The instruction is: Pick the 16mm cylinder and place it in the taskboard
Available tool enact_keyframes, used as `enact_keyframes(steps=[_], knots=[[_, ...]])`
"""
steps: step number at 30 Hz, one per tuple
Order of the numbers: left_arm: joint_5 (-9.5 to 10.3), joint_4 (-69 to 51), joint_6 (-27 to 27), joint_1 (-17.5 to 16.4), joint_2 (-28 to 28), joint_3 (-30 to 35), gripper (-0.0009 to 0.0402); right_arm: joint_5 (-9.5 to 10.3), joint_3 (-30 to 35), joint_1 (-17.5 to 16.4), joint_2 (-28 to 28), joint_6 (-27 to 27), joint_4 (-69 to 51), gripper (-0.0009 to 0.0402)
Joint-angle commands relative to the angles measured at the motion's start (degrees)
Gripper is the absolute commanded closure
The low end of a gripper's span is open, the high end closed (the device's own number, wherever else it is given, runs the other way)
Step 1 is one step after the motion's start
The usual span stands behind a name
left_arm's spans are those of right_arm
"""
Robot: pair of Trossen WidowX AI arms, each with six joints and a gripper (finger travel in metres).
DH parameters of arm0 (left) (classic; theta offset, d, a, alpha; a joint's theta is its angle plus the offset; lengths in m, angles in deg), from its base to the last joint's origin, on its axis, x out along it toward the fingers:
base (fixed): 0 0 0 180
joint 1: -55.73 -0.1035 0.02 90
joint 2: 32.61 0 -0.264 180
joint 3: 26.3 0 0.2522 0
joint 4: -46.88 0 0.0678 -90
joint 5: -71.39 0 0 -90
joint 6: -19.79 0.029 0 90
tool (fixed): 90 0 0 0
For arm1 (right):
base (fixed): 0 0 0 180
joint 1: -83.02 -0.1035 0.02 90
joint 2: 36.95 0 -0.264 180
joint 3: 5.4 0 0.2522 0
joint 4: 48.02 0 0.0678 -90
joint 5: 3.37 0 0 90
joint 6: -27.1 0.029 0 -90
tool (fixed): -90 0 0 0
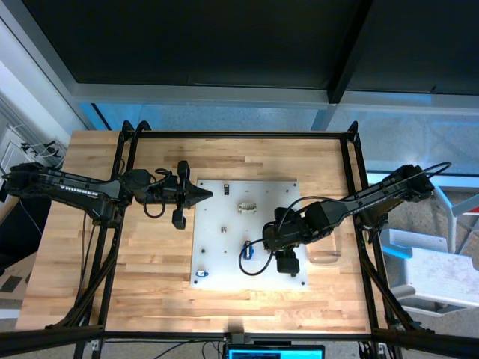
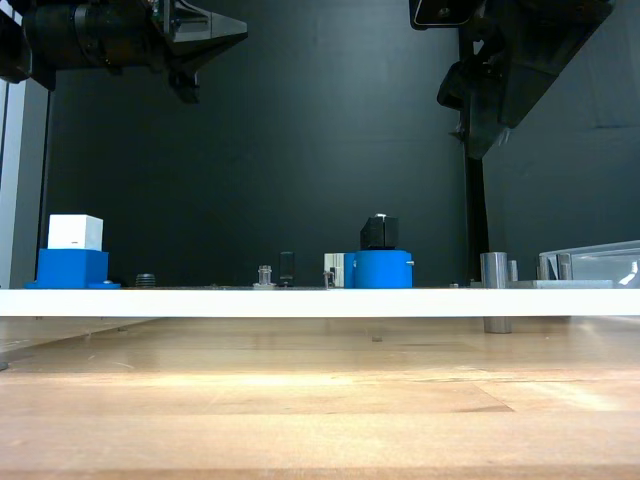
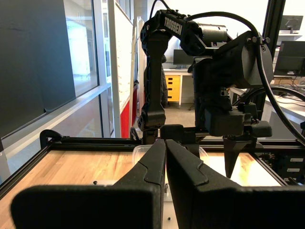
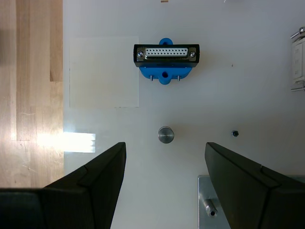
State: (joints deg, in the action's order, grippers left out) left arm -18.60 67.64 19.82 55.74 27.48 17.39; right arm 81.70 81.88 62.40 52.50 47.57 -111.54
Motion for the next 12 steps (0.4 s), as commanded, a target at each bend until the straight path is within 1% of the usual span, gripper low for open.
enact_keyframes(steps=[1, 12], knots=[[-0.02, 0.0, 0.0, 0.0, 0.0, 0.0, 0.0393, 0.00, 0.0, 0.0, 0.0, 0.0, 0.0, 0.0162], [-0.02, 0.0, 0.0, 0.0, 0.0, 0.0, 0.0393, -0.02, 0.0, 0.0, 0.0, 0.0, 0.6, 0.0162]])
